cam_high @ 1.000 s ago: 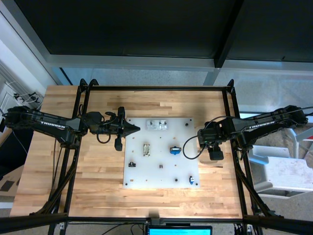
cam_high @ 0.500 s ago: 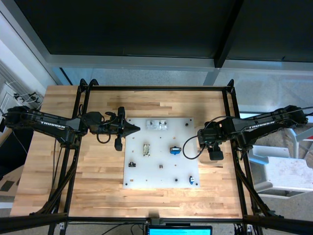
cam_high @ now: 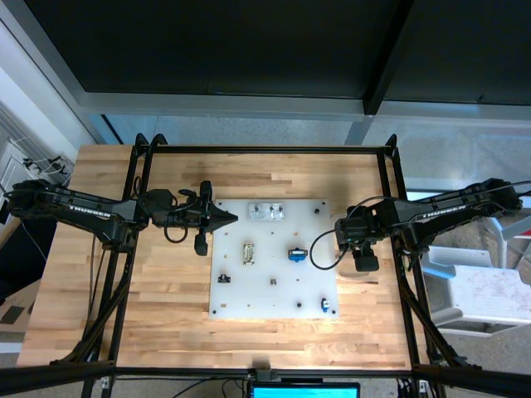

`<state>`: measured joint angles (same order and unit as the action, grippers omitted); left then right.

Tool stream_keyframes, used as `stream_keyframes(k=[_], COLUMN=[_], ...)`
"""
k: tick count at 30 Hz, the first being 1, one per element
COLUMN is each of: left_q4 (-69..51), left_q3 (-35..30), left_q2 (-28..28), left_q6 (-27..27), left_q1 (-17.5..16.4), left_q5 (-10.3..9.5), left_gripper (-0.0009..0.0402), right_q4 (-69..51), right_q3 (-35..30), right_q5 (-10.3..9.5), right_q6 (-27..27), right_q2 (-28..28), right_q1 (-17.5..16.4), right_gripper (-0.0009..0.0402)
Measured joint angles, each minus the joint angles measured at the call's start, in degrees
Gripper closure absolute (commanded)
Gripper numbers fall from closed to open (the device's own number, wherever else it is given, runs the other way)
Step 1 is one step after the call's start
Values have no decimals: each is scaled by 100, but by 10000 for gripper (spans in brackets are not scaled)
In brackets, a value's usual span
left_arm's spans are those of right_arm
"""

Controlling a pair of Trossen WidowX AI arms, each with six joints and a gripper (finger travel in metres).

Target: Unfasten the M12 fastener and place in the container

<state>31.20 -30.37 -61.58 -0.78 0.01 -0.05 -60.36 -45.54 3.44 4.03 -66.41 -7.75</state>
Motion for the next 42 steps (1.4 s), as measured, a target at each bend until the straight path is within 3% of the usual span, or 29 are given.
stream_keyframes(k=[42], left_q4=[0], left_q3=[0], left_q2=[0], left_q6=[2], left_q1=[0], left_q5=[-2], left_gripper=[393], right_q4=[302], right_q3=[0], right_q5=[-2], right_q6=[0], right_q2=[0], right_q1=[0], right_gripper=[169])
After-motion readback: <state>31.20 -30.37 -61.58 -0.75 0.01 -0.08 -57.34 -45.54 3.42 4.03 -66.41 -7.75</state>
